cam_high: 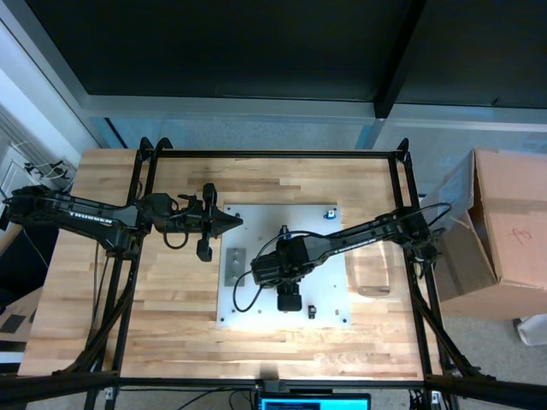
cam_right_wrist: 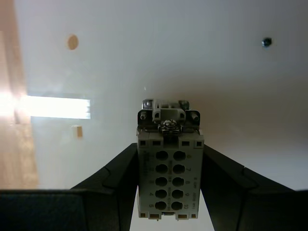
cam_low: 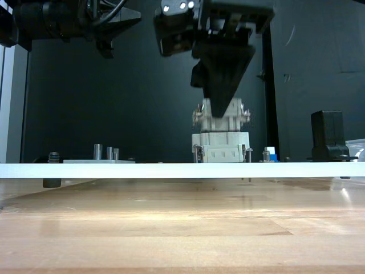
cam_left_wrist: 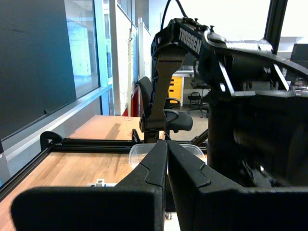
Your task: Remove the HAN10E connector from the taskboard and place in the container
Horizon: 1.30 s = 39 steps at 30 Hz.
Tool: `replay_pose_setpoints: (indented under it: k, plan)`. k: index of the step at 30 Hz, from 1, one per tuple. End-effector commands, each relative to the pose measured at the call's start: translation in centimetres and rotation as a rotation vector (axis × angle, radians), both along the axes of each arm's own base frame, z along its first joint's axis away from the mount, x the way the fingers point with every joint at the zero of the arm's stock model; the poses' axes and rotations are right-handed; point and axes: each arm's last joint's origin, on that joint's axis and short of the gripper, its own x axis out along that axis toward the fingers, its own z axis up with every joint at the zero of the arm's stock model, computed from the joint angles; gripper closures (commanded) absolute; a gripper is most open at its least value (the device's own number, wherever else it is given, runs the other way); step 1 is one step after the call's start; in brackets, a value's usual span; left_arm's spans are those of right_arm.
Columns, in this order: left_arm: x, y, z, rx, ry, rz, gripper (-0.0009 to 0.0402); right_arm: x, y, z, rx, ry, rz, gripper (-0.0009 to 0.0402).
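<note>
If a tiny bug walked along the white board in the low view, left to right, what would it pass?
Bolt → metal posts → HAN10E connector, upright on the board, right tool shut on it from above → small blue part → black block. The left tool, shut, hangs high at the left.

TROSSEN on both arms; little else can be read.
The brand TROSSEN stands in pale capitals along the left arm in the high view, small but legible. It appears again, large and clear, on a link of the right arm in the left wrist view. The HAN10E connector carries tiny numerals beside its contact holes in the right wrist view, too faint to read. A red scrawl on the cardboard box cannot be made out.
</note>
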Motion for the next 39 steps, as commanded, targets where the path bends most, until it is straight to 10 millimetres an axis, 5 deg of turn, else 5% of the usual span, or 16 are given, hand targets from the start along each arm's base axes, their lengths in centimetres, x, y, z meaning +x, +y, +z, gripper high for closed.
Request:
replay_pose_setpoints:
  k: [1, 14, 39]
  plan:
    - [0.0, 0.0, 0.0, 0.000, 0.000, 0.000, 0.0393, -0.3, -0.1, 0.9, 0.004, -0.023, 0.001, 0.0383]
    - [0.0, 0.0, 0.0, 0.000, 0.000, 0.000, 0.0393, -4.1, -0.8, 3.8, 0.000, -0.039, 0.006, 0.0377]
    - [0.0, 0.0, 0.0, 0.000, 0.000, 0.000, 0.0393, -20.6, -3.7, 2.2, 0.026, -0.046, -0.032, 0.0377]
